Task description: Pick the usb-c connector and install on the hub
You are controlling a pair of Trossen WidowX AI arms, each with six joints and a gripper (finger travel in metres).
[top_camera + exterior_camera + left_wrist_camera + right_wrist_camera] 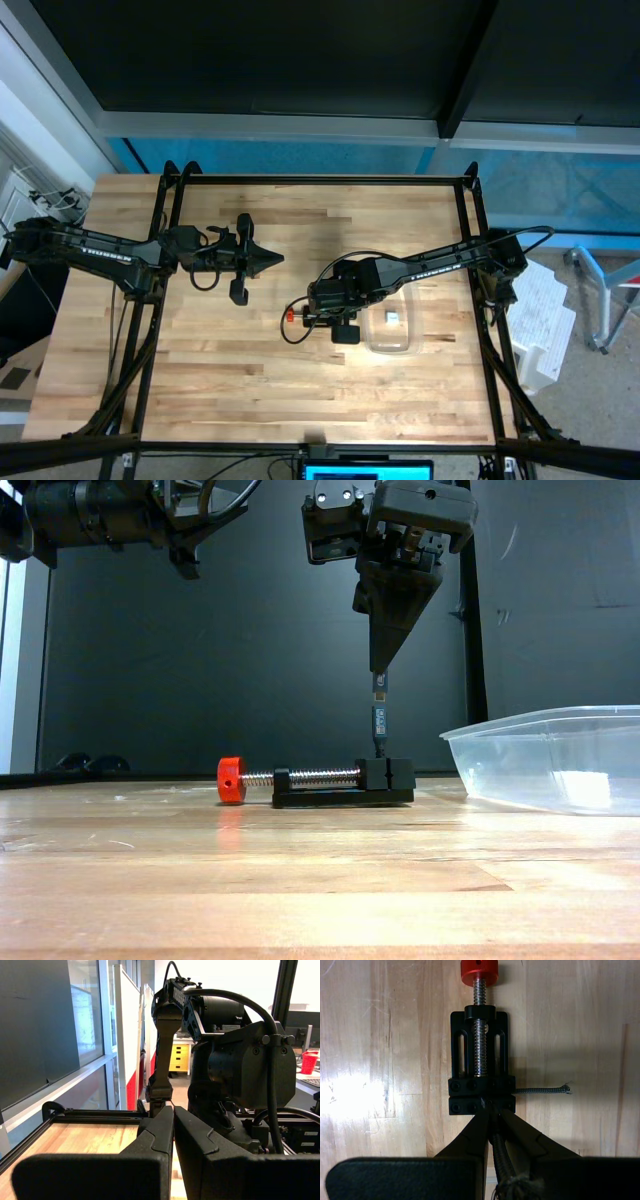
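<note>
R gripper [379, 666] hangs over mid-table, pointing straight down, fingers [475, 1132] clamped on the usb-c connector [379, 718]. The connector stands upright under the fingertips. Its lower end meets the top of the jaw block of a small black clamp [345, 780] that sits on the table [300, 880]. Can't tell from either view whether the plug is seated or only touching. In the R wrist cam the connector's cord [501, 1160] runs back between the fingers toward the camera, and the fingertips sit right at the clamp's end block.

The clamp lies flat, its screw pointing toward the L side and ending in a red knob [230, 779]. A short braided cable [542, 1090] sticks out sideways from the clamp block, its frayed end loose on the wood. A clear plastic tub [540, 765] sits just to the R of the clamp, not touching it.

L gripper [272, 260] is held high, well apart from the clamp, pointing level toward the R arm. Its fingers [155, 1135] are pressed together w/ nothing between them.
</note>
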